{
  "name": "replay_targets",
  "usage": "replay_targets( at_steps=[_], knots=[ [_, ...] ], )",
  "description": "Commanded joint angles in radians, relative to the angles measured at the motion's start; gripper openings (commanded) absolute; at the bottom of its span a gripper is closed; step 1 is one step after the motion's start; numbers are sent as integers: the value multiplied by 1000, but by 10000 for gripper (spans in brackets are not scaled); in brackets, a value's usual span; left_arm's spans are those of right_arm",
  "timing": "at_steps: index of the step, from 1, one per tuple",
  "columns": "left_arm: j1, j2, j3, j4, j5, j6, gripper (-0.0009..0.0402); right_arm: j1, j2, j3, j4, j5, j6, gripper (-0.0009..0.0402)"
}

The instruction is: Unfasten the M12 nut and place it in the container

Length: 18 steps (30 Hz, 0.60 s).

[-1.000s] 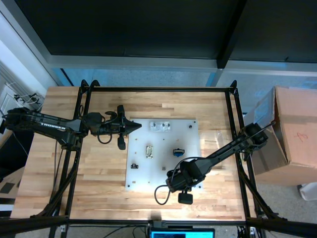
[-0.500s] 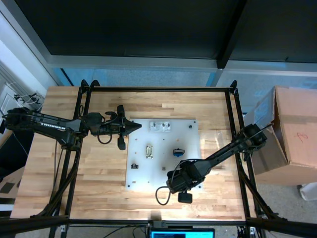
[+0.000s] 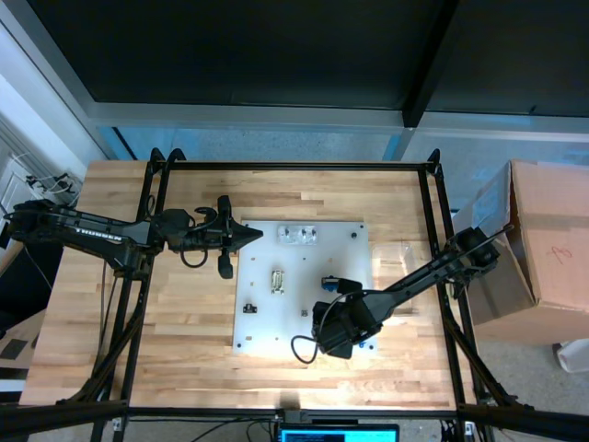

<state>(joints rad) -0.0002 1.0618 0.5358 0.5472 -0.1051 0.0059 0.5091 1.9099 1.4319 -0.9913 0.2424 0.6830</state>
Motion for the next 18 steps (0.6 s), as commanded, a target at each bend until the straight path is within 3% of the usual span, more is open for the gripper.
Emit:
replay_targets(
  at_steps=[1,7,11,18],
  knots=[
    [0,0,0,-2,0,0,0,2,-6,0,-4,-64,16,0],
    [0,0,0,-2,0,0,0,2,-8,26,-4,-229,42,0],
    [0,0,0,3,0,0,0,2,-8,51,10,-340,-32,0],
    [0,0,0,1,0,0,0,1,17,31,60,-348,-109,0]
  ],
)
